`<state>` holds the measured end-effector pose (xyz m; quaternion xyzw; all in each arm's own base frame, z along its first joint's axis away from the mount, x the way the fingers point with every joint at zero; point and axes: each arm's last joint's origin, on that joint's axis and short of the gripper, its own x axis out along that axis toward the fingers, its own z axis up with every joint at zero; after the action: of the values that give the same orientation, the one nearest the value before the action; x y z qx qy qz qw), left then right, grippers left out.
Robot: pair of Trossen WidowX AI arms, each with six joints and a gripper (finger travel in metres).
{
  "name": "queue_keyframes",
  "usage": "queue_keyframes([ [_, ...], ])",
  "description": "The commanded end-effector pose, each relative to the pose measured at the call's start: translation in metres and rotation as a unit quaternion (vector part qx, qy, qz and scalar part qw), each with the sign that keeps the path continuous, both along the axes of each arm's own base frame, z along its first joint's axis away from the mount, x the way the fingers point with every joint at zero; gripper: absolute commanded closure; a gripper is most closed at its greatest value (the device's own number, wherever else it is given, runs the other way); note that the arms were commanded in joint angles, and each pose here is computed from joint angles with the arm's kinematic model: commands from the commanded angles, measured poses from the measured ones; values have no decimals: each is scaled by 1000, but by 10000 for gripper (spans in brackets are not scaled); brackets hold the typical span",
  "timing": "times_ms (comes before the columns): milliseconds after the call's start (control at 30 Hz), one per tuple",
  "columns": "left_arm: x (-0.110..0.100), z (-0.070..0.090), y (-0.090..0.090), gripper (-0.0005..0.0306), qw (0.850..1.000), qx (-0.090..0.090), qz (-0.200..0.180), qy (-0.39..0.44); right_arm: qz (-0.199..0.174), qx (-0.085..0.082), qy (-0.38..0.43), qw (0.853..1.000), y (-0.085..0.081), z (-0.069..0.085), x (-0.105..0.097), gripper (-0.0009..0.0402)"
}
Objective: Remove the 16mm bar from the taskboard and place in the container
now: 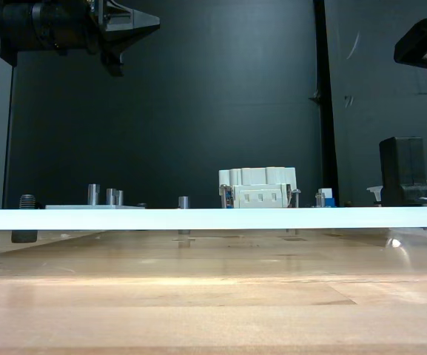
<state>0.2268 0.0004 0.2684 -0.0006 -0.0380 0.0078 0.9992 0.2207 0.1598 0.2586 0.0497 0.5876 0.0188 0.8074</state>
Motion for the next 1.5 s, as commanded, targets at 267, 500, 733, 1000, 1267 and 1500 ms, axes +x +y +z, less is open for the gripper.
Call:
queue_keyframes([
  [267, 0, 0, 0, 300, 1000, 0, 0, 0, 43, -6, 9, 999, 10, 0, -27, 393],
  [500, 0, 0, 0, 300, 1000, 0, 0, 0, 86, -26, 31, 995, 22, -5, -46, 393],
  [733, 0, 0, 0, 300, 1000, 0, 0, 0, 115, -38, 45, 992, 32, -16, -64, 393],
  [1000, 0, 0, 0, 300, 1000, 0, 0, 0, 137, -44, 52, 988, 40, -21, -80, 393],
  [1267, 0, 0, 0, 300, 1000, 0, 0, 0, 142, -46, 56, 987, 44, -25, -89, 393],
  [1500, 0, 0, 0, 300, 1000, 0, 0, 0, 130, -54, 48, 989, 44, -26, -88, 391],
])
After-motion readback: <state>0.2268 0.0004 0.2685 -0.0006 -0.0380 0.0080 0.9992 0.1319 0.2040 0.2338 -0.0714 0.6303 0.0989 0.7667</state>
